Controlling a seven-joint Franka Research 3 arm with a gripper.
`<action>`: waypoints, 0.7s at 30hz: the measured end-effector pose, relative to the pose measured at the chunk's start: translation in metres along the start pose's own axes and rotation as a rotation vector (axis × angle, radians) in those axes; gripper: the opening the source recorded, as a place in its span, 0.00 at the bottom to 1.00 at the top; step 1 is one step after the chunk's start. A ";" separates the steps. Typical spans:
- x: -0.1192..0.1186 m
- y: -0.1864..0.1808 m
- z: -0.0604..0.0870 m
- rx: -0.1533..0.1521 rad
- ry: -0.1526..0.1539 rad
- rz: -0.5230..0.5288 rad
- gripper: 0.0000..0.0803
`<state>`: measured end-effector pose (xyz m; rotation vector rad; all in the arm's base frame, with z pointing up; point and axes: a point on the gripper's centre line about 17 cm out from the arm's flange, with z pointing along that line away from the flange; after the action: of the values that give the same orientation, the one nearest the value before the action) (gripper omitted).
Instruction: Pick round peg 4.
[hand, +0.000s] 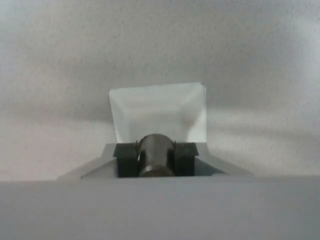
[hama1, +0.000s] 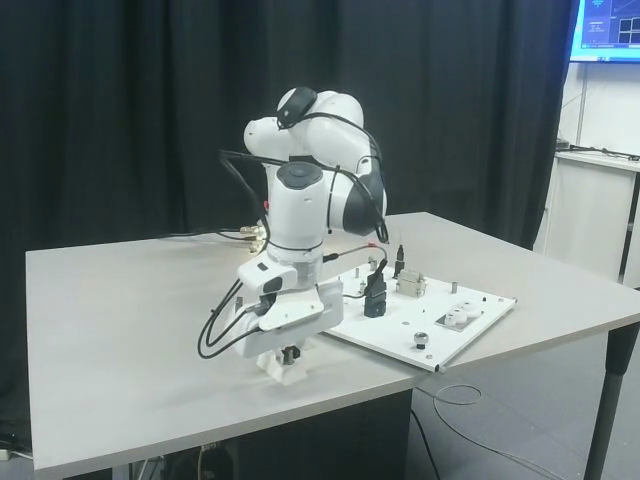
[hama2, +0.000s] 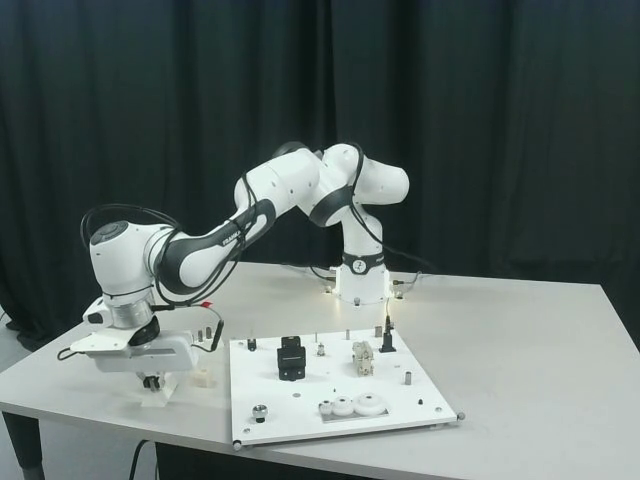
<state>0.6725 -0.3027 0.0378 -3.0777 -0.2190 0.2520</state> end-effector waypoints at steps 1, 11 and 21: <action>-0.001 -0.001 -0.001 0.000 -0.002 0.000 0.18; -0.007 -0.011 -0.023 0.011 -0.023 0.008 0.18; -0.009 -0.019 -0.047 0.012 -0.026 0.006 0.18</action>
<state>0.6690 -0.2868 0.0870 -3.0656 -0.2079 0.2933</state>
